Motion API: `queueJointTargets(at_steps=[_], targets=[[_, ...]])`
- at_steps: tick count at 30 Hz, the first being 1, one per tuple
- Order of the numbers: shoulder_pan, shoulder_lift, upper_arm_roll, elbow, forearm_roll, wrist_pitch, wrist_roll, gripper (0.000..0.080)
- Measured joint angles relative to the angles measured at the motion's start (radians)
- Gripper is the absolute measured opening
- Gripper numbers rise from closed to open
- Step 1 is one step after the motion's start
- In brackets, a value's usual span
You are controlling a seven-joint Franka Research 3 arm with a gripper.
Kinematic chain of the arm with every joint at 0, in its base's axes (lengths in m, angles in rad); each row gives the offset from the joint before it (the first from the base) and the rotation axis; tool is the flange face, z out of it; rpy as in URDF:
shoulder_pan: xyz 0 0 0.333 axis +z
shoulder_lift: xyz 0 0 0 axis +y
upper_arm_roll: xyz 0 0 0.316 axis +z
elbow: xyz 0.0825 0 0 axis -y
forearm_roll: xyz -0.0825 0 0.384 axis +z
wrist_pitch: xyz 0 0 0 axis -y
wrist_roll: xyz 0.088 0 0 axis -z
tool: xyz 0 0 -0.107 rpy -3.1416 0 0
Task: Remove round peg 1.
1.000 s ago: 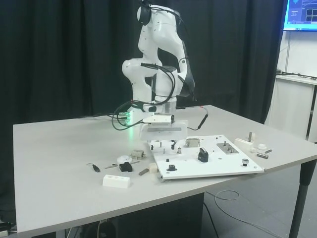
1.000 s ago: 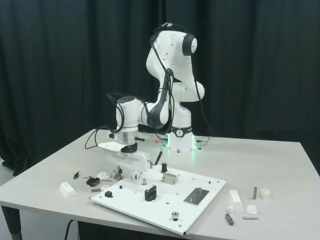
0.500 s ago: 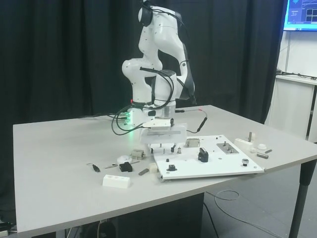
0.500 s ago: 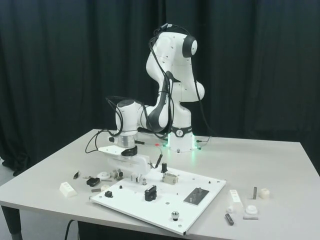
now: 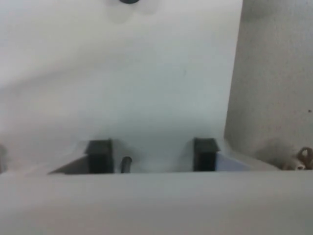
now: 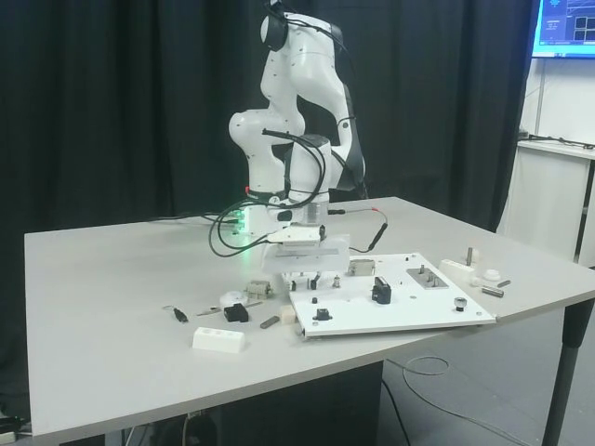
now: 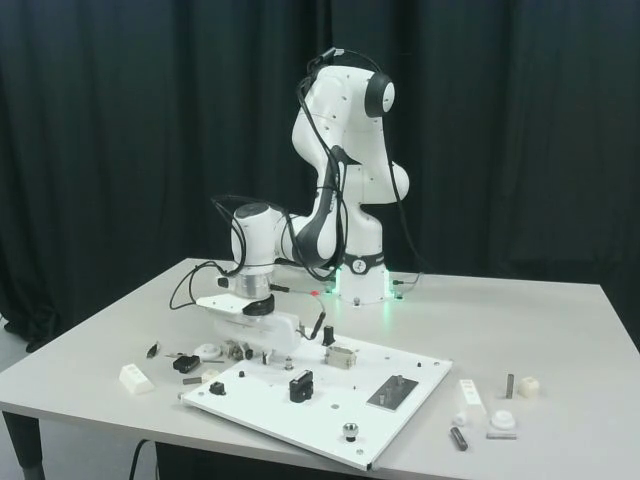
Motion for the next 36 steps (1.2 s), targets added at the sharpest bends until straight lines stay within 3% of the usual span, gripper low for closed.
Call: queueJointTargets(at_steps=[1,2,7,8,16,17,36], targets=[[0.0,0.0,0.0,0.0,0.0,0.0,0.0,0.0676],[0.0,0.0,0.0,0.0,0.001,0.0,0.0,0.032],[0.0,0.0,0.011,0.002,0.015,0.0,-0.002,0.032],[0.0,0.0,0.013,0.002,0.016,0.0,-0.002,0.0139],[0.002,-0.002,0.016,0.003,0.017,-0.001,-0.002,0.0139],[0.002,-0.002,0.016,0.003,0.017,-0.001,-0.002,0.0035],[0.002,-0.019,0.012,0.004,0.016,-0.019,-0.024,0.0034]])
